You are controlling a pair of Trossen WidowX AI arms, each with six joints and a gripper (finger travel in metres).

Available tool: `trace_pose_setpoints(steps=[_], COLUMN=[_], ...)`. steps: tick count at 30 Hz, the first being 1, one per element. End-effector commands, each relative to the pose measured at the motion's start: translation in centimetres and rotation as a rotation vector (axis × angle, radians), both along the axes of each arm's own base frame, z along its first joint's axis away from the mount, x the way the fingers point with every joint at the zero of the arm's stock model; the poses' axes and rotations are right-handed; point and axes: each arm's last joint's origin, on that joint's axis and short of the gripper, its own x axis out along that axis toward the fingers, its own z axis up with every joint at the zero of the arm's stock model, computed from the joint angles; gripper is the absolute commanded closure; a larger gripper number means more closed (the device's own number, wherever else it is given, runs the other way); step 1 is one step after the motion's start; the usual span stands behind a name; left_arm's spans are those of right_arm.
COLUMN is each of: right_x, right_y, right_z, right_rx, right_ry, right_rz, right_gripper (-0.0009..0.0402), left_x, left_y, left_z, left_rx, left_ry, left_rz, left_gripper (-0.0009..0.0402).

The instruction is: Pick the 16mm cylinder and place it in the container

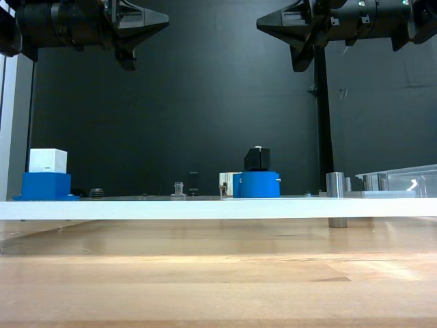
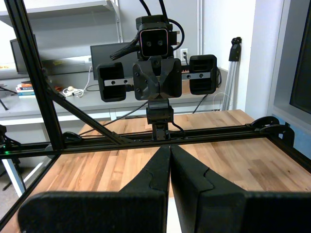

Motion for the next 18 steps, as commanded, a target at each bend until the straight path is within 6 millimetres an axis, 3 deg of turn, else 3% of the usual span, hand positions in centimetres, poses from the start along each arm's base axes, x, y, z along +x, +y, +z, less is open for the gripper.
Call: trace_pose_setpoints(steps=[1, 13, 18], right_x=[0.0, 0.0, 0.5], right_y=[0.0, 0.0, 0.0], right_z=[0.0, 0.1, 1.2], right_rx=[0.004, 0.070, 0.102], right_ry=[-0.001, 0.001, 0.120], right_rz=[0.002, 0.003, -0.002], right_gripper=[0.0393, 0.0393, 0.0393], left_x=[0.0, 0.0, 0.0], left_y=[0.0, 0.0, 0.0], left_z=[0.0, 0.0, 0.0], left_rx=[0.000, 0.000, 0.000], left_ry=[0.000, 0.000, 0.000], left_rz=[0.000, 0.000, 0.000], left_gripper=[0.0393, 0.0393, 0.0393])
